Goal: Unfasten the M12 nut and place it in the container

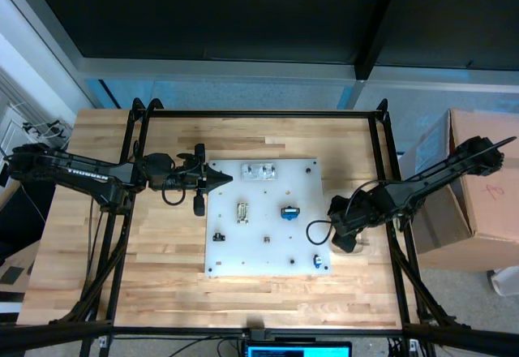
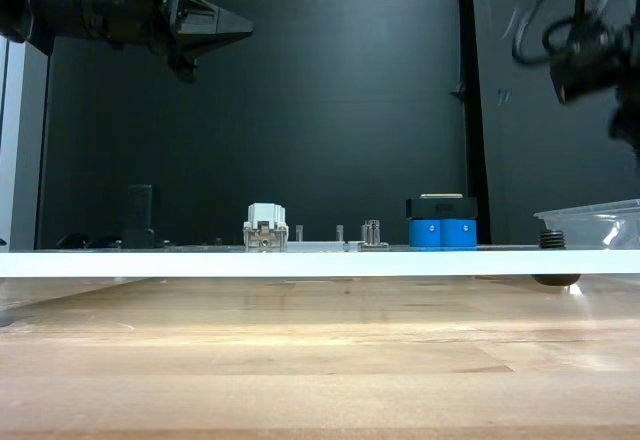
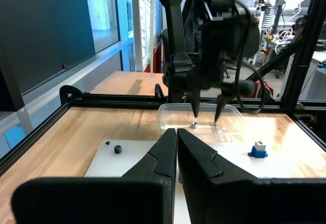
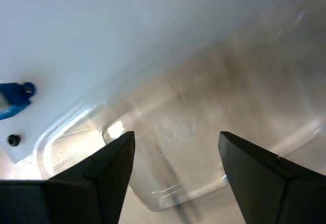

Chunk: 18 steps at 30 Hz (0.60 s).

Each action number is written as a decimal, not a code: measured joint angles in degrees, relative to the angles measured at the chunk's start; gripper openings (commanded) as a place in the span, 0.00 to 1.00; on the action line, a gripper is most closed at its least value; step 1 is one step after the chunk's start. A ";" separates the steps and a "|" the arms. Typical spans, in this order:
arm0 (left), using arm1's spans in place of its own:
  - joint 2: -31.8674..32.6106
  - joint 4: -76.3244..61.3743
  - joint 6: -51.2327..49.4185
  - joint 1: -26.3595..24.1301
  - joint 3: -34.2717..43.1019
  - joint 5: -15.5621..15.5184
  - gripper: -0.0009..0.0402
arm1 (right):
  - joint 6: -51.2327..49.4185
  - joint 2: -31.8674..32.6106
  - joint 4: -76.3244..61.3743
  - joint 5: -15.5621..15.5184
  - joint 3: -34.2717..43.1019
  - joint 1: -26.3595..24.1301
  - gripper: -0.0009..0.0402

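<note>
small silver nut [image 3: 194, 125] lies free inside the clear plastic container [image 3: 170, 122], off its short black ribbed stud [image 3: 117, 149], whose ribs show bare.
the nut is a tiny bright speck on the tray floor, just under one fingertip of the right gripper [image 3: 206, 116], spread wide and holding nothing. the left gripper [image 1: 220, 178] hovers over the white square board [image 1: 243, 260]'s left edge, fingers pressed together, empty. pale wood-plank table [image 1: 162, 292], black frame [image 1: 243, 114], dark wall [image 2: 350, 110] behind.
</note>
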 measured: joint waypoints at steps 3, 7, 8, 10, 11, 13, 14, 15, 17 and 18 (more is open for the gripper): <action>0.00 0.00 0.00 0.00 0.00 0.00 0.02 | -7.04 -1.11 -2.49 1.36 3.61 -1.68 0.39; 0.00 0.00 0.02 0.00 0.00 0.00 0.02 | -17.27 -2.58 -2.84 1.55 8.02 -4.61 0.21; 0.00 0.00 0.02 0.00 0.00 0.00 0.02 | -19.02 -2.73 -2.84 1.84 9.11 -5.60 0.16; 0.00 -0.02 0.02 0.00 0.00 0.00 0.02 | -22.45 -2.75 -2.62 2.56 11.52 -7.87 0.06; 0.00 0.00 0.00 0.00 0.00 0.00 0.02 | -24.55 -2.75 -2.16 2.60 12.59 -9.09 0.00; 0.00 0.00 0.00 0.00 0.00 0.00 0.02 | -28.83 -2.73 -0.46 2.58 14.56 -11.26 0.04; 0.00 0.00 0.00 0.00 0.00 0.00 0.02 | -30.82 -2.73 0.94 2.58 15.34 -12.11 0.04; 0.00 0.00 0.00 0.00 0.00 0.00 0.02 | -32.20 -2.73 2.97 2.64 15.89 -12.85 0.04; 0.00 0.00 0.02 0.00 0.00 0.00 0.02 | -33.73 -2.73 7.56 2.62 16.61 -14.40 0.01; 0.00 0.00 0.00 0.00 0.00 0.00 0.02 | -34.97 -2.73 10.14 2.54 16.76 -15.06 0.02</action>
